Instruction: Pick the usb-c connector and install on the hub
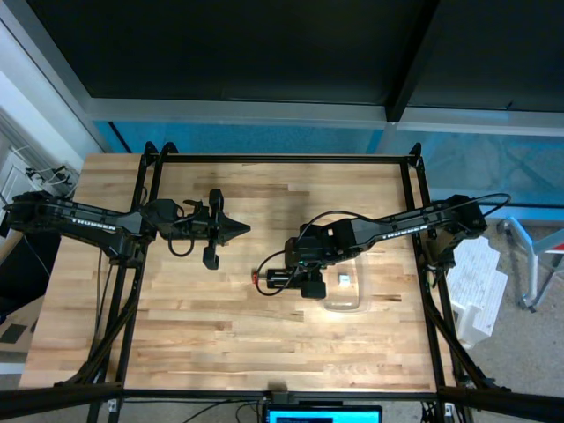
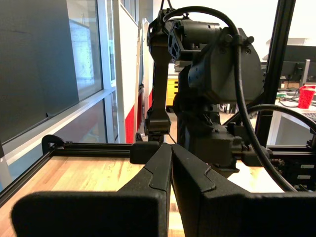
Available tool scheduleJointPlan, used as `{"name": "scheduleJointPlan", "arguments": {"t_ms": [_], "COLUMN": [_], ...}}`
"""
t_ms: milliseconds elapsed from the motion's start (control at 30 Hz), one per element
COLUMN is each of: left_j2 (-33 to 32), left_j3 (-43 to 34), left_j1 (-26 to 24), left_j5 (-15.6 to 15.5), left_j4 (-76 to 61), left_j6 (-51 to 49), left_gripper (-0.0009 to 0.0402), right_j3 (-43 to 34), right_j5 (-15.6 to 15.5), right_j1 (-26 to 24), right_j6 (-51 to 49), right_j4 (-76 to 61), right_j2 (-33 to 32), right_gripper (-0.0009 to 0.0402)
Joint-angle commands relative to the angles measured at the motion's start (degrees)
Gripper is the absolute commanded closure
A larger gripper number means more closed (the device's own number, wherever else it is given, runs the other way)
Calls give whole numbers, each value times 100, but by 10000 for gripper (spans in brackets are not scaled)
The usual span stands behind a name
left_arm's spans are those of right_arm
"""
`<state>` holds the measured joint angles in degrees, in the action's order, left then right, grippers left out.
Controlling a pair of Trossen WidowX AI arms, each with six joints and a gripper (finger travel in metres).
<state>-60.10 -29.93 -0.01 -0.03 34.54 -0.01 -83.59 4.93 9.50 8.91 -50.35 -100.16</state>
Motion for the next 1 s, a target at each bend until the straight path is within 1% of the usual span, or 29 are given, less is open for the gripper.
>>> {"name": "scheduleJointPlan", "arguments": {"t_ms": [33, 167, 400, 633, 733, 1000], "left_j2": [0, 0, 0, 0, 0, 0], "left_j3": [-2, -2, -2, -2, -2, -2], "left_j1": [2, 2, 2, 0, 2, 0], "left_j5": [2, 2, 2, 2, 0, 2], "left_j4": [0, 2, 0, 2, 0, 0], "left_j6": [0, 0, 0, 0, 0, 0], "left_gripper": [393, 393, 393, 393, 393, 393], "right_j3": [162, 339, 892, 1451, 1572, 1602], "right_j5": [13, 11, 7, 4, 7, 7], "right_j1": [0, -15, -22, -26, -26, -26], "right_j6": [-44, -46, -57, -44, -39, -44], "right_j4": [118, 175, 479, 916, 1014, 1043], "right_j2": [234, 498, 1045, 1440, 1543, 1565], "right_gripper": [182, 175, 182, 190, 195, 213]}}
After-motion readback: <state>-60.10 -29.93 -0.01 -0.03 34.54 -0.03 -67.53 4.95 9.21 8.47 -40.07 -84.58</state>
